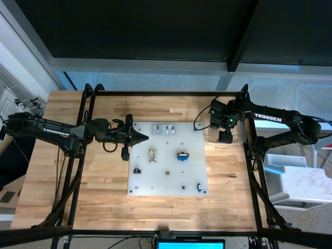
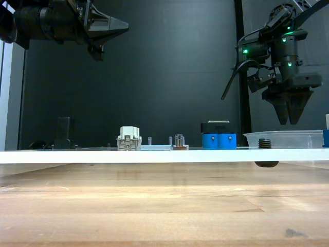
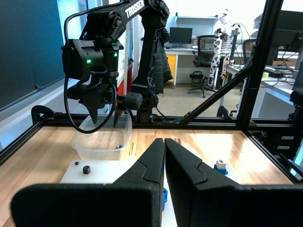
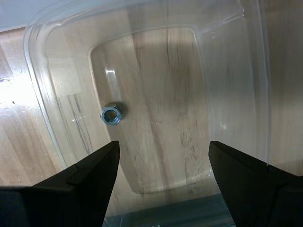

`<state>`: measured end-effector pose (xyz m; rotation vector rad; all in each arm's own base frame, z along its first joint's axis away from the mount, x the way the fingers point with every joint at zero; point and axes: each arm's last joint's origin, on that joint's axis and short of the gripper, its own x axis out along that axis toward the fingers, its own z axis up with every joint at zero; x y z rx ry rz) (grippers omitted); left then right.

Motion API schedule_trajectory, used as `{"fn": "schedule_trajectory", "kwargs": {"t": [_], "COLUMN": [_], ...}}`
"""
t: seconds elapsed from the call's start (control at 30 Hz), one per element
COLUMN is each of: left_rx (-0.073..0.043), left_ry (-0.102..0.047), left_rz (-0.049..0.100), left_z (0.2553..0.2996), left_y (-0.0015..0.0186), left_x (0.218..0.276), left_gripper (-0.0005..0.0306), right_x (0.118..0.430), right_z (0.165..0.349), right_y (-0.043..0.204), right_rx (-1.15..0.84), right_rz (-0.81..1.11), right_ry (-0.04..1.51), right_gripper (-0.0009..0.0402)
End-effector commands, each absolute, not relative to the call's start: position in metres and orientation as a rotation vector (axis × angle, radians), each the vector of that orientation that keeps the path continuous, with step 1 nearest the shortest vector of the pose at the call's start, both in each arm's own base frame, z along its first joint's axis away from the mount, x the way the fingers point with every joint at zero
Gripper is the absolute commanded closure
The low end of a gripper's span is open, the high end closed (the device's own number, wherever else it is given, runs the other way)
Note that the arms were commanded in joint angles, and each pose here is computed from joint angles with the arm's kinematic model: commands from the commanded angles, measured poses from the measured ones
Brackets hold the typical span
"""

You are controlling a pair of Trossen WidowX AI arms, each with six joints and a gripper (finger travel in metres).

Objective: Unfasten the M12 fastener and place in the container

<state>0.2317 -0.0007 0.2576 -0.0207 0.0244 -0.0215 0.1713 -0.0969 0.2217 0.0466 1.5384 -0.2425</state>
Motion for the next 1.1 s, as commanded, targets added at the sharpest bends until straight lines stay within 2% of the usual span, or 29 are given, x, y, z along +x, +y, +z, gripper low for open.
{"fn": "schedule_trajectory", "kwargs": {"t": [0.03, 1.1], "left_rx": [-0.021, -0.021], "left_ry": [0.024, 0.024], "left_rz": [-0.022, -0.021], "left_z": [0.2577, 0.2577], "left_y": [-0.0007, -0.0007], "left_x": [0.2317, 0.2317], "left_gripper": [0.03, 0.03], "right_x": [0.1713, 0.1713], "right_z": [0.2217, 0.2217], "right_y": [-0.0969, -0.0969], "right_rx": [0.046, 0.061], "right_rz": [-0.242, -0.257], "right_ry": [1.538, 1.536], "right_gripper": [0.013, 0.013]}}
